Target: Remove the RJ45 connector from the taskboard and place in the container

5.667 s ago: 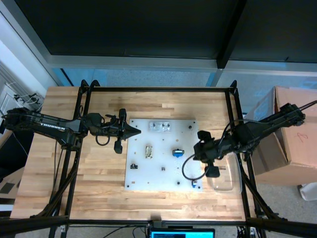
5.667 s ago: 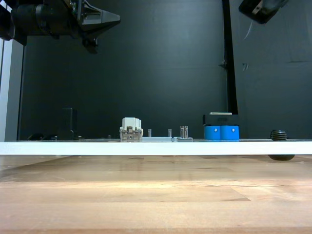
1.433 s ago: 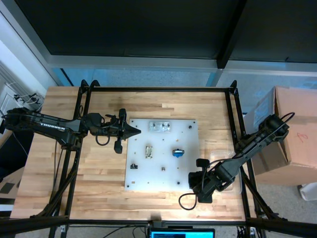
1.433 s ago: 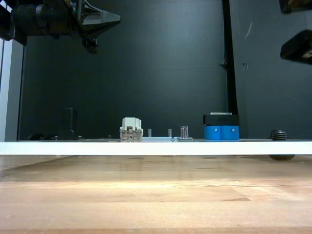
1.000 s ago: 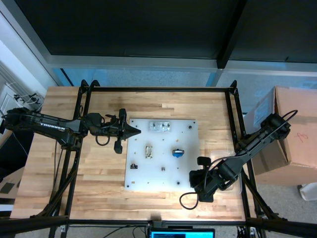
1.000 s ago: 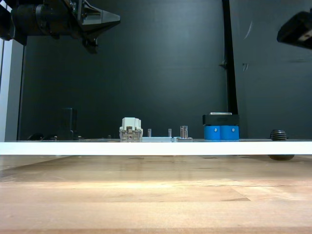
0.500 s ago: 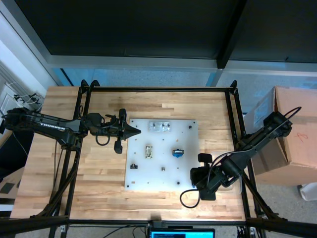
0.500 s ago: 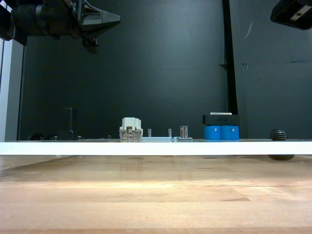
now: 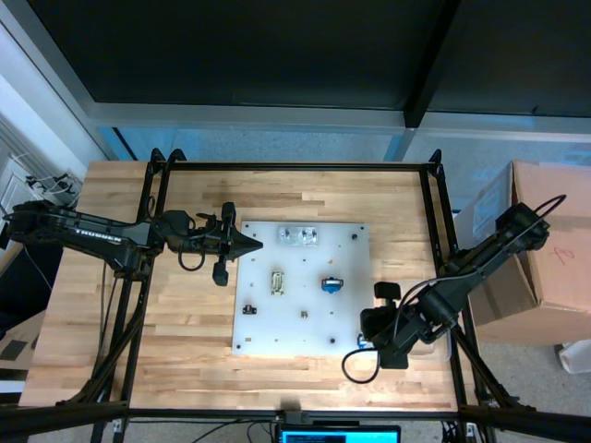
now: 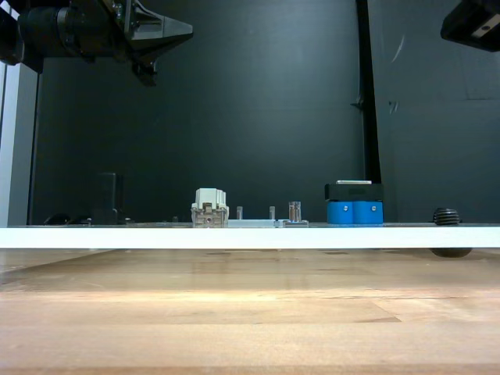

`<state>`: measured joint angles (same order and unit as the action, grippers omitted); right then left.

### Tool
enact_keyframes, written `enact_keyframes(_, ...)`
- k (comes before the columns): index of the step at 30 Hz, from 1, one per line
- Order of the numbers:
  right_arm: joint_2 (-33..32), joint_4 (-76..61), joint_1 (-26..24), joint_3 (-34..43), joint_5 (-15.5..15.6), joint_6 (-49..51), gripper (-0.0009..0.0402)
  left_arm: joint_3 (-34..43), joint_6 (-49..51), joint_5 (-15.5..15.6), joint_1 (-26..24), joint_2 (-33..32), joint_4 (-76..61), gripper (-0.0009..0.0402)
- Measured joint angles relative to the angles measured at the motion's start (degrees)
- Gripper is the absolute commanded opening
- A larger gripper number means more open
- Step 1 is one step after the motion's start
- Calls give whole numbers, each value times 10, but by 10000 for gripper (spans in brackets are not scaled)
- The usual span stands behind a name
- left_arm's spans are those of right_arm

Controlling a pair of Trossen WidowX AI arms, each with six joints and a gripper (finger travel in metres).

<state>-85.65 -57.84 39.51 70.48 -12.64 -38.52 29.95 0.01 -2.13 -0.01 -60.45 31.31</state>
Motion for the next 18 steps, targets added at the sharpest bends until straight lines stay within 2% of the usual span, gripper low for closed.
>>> enact_keyframes(3, 12, 1, 1, -13, 0, 0, 18, 0, 0, 0, 0, 0, 0, 0)
enact_keyframes(11, 57, 0, 5, -54, -3, -11, 107, 0, 0, 0, 0, 0, 0, 0)
enact_keyframes(18, 108, 0, 15, -108, -3, -32, 167, 0, 0, 0, 0, 0, 0, 0)
